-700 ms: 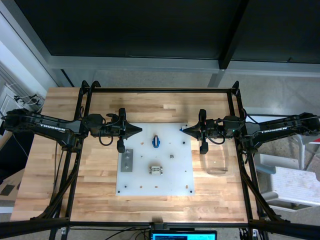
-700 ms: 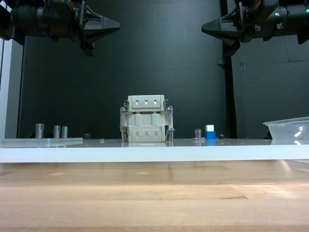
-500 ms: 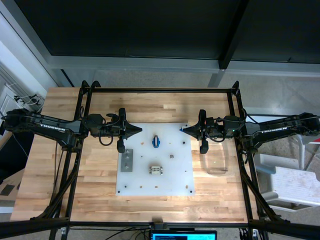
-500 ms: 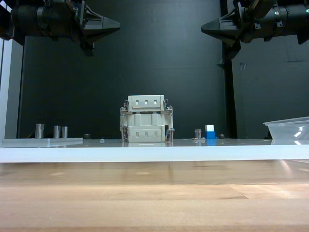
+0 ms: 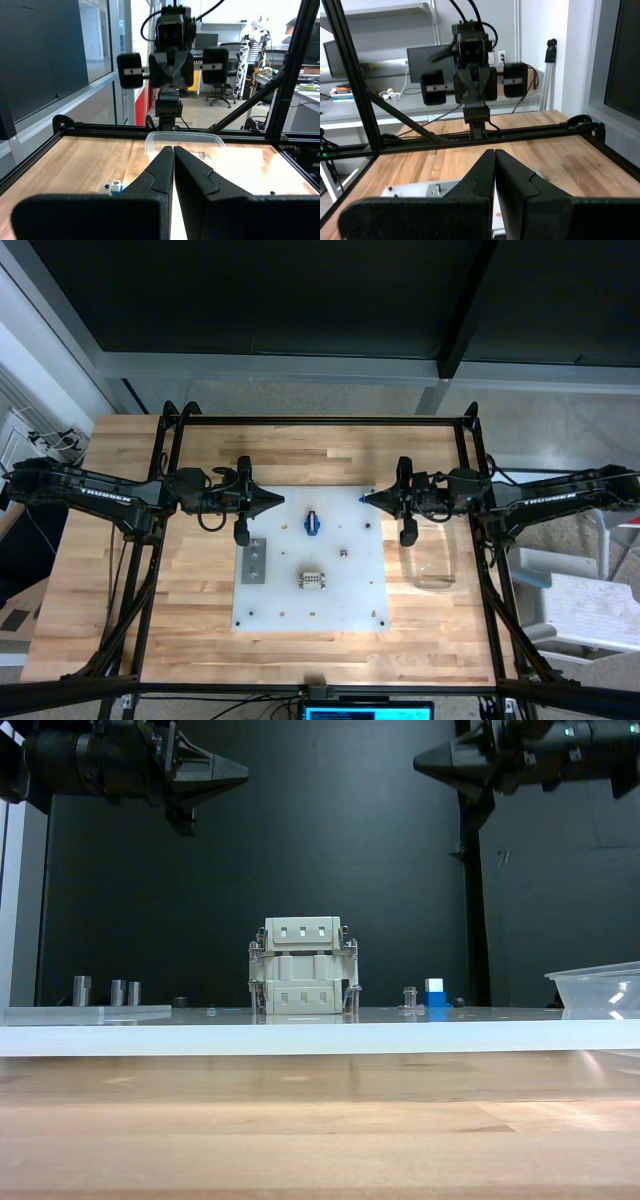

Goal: Remove the HAN10-E connector and place it in the container

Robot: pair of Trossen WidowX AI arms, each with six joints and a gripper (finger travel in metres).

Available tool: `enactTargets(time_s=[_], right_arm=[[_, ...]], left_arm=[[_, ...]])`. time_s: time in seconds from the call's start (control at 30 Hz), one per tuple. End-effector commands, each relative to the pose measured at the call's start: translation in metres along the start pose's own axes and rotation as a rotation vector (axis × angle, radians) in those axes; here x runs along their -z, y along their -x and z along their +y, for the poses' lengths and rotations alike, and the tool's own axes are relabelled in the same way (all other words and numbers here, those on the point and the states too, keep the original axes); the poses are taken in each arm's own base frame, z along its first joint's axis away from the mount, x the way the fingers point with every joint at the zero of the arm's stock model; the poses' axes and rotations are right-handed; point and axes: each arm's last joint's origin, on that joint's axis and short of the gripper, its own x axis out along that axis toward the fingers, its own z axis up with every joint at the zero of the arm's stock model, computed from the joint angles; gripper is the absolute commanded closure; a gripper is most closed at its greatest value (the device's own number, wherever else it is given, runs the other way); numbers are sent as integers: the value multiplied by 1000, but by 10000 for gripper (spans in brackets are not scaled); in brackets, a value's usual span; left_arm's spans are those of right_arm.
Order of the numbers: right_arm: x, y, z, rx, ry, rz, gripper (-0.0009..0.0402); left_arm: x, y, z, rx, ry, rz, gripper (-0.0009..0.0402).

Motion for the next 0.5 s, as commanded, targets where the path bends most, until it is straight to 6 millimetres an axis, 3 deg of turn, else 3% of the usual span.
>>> enactTargets(time_s=[0.03,0.5], right_arm=[[-15,-3,2,5,4,52,393],[-64,-38,10,35,32,412,393]], left_arm=[[0,0,0,0,0,0,393],[0,0,0,0,0,0,393]])
